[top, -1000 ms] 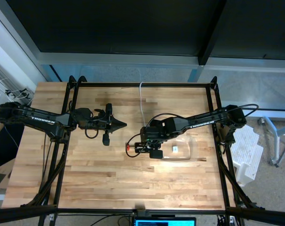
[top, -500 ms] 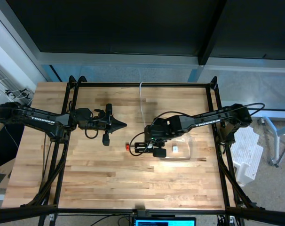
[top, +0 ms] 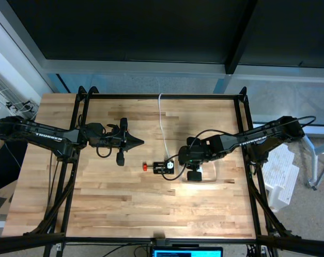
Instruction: Remove the power plug from the receptacle and place in the container
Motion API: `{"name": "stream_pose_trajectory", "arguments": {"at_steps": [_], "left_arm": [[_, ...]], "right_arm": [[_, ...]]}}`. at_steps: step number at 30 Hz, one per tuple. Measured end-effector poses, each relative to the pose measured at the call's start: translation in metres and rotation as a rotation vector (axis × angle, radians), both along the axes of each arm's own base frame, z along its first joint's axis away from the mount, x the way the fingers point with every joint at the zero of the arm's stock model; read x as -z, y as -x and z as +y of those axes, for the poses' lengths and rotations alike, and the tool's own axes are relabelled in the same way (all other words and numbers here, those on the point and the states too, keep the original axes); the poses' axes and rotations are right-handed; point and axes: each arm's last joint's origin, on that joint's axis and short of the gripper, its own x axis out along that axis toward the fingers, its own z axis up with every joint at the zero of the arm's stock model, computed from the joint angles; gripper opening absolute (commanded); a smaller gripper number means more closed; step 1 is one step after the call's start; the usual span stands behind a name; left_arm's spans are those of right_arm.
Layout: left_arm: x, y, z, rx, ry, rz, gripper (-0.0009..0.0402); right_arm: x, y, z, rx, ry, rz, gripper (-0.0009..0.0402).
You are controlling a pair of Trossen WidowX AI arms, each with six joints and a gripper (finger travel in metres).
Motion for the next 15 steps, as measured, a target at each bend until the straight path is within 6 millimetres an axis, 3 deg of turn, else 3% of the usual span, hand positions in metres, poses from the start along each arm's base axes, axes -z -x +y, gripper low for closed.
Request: {"name": "stream_pose_trajectory", "arguments": {"at_steps": [15], "left_arm": [[0.000, 0.000, 0.000, 0.000, 0.000, 0.000, 0.0000]], "right_arm": [[0.038, 0.025, 0.005, -0.031, -0.002, -0.015, 0.0000]]}}
